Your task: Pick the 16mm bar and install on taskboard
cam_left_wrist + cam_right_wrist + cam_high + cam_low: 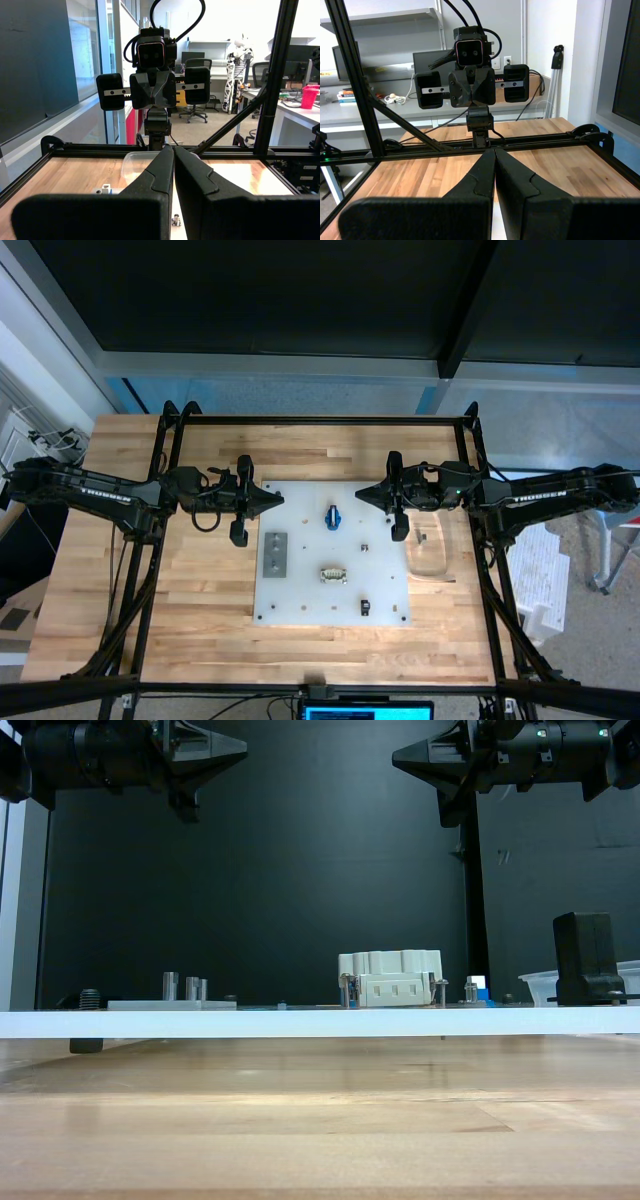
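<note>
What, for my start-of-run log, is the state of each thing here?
left gripper: shut, empty, high over the table.
right gripper: shut, empty, high over the table.
taskboard: flat on the table, untouched.
16mm bar: likely the grey speck in the clear tray, ungripped.
clear tray: on the table at the taskboard's right.

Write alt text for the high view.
The black left gripper and right gripper, both shut, point at each other above the far side of a white square taskboard bearing a grey metal block and blue knob, on a wooden table.
</note>
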Robot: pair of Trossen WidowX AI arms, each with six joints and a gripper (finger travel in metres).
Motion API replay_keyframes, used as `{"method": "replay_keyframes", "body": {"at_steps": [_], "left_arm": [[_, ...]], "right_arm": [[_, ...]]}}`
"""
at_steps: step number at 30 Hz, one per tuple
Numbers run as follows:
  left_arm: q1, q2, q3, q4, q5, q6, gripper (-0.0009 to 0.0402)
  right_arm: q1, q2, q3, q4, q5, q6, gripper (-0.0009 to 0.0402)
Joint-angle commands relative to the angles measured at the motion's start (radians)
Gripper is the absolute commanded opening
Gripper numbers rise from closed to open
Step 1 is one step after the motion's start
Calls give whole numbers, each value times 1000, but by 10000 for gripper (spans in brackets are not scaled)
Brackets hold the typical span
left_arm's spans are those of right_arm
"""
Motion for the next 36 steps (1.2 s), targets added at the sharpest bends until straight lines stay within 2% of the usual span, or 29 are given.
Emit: {"method": "replay_keyframes", "body": {"at_steps": [1, 15, 18, 19, 36], "left_arm": [[0, 0, 0, 0, 0, 0, 0], [0, 0, 0, 0, 0, 0, 0], [0, 0, 0, 0, 0, 0, 0], [0, 0, 0, 0, 0, 0, 0], [0, 0, 0, 0, 0, 0, 0]], "right_arm": [[0, 0, 0, 0, 0, 0, 0], [0, 0, 1, 1, -1, 0, 0], [0, 0, 2, 0, -22, 1, 0], [0, 0, 6, -8, -19, 2, 0], [-1, 0, 250, -687, -18, -28, 0]]}}
